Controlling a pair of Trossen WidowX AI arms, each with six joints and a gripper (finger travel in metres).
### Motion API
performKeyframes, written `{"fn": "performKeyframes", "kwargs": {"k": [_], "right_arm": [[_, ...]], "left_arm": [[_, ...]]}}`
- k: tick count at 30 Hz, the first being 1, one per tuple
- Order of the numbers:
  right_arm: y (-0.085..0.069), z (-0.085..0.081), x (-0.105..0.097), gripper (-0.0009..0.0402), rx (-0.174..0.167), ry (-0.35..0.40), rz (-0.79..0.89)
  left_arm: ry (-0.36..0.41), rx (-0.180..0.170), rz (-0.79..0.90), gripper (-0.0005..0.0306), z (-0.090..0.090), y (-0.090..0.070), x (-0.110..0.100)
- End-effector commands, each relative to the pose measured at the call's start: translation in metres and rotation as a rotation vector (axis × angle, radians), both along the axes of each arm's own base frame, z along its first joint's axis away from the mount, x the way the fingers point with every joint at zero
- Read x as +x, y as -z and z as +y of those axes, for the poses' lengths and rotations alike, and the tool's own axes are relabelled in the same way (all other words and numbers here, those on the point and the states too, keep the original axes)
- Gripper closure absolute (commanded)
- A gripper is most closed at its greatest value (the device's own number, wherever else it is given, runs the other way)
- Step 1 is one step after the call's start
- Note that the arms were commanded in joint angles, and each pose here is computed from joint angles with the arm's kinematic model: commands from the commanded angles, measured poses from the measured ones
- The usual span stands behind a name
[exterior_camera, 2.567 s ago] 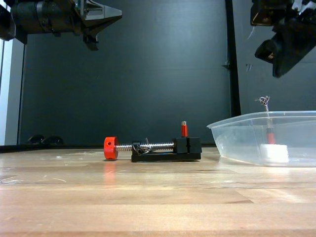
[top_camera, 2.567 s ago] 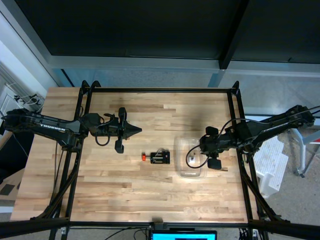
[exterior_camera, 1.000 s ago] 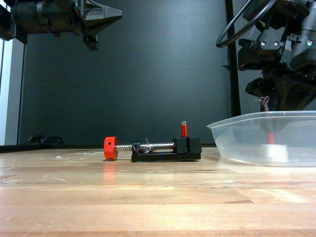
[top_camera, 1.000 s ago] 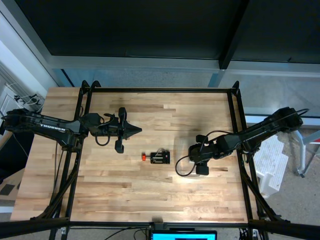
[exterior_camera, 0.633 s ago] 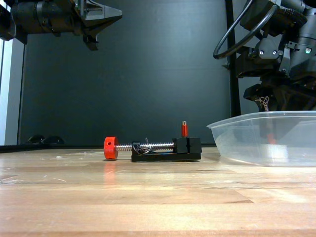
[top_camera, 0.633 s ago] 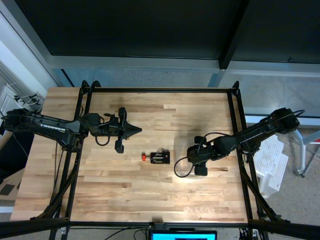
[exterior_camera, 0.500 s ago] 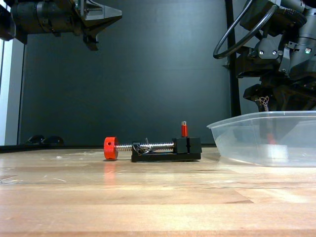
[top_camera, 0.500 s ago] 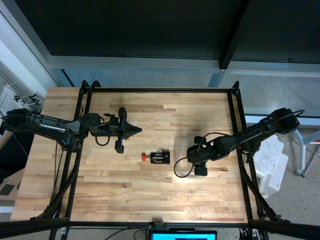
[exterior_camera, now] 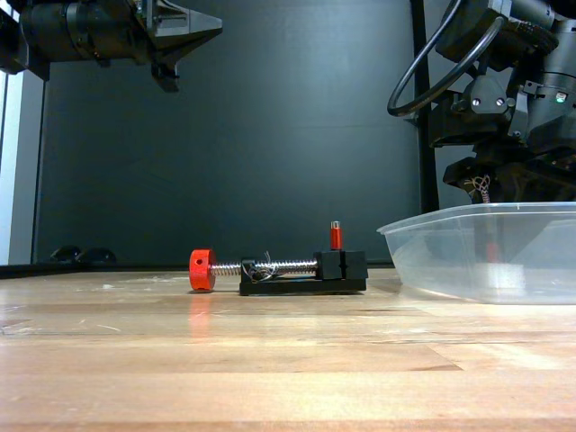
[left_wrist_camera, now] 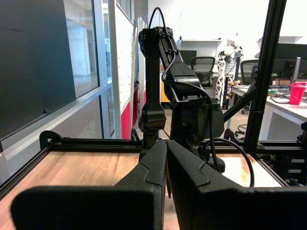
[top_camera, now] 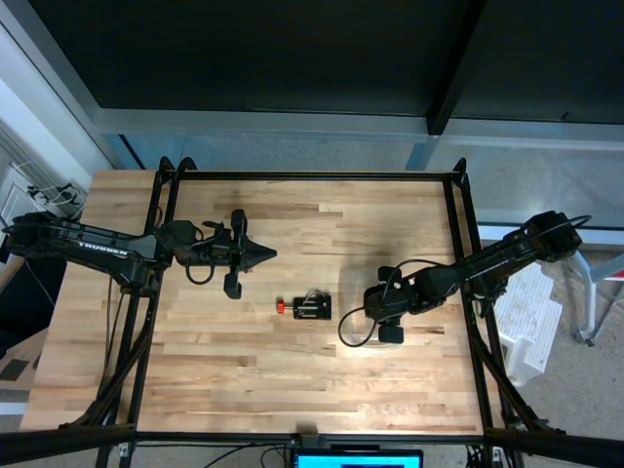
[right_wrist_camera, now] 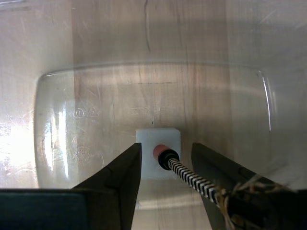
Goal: Pick the RCA connector and install on taskboard
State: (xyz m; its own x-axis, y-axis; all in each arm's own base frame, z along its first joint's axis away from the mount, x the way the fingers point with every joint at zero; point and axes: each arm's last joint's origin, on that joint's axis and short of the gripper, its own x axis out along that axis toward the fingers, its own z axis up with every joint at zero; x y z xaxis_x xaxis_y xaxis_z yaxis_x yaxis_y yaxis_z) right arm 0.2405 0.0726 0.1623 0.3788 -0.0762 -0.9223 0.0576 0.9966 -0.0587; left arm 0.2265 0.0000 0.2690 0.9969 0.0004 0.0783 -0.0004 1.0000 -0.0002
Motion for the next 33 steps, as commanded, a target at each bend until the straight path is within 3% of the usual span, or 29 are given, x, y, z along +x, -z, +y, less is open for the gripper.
{"fn": "performKeyframes", "kwargs": {"k": [1,24,33], "right_arm": [[-0.0005,0.0002,0.0001,0.0274,0.002,0.000,-0.003],[-0.0006,0.0006,0.0001,0.0380,0.003,-0.001,-0.005],[-0.0080,0.0000,-0.0018,0.0392,0.007,-0.001,-0.015]], "left_arm": [[0.000,0.000,0.000,0.0300,0.0000,0.0000,0.0000],[0.000,0.000,0.000,0.0300,0.0000,0.0000,0.0000],[0.000,0.000,0.000,0.0300,0.0000,0.0000,0.0000]]}}
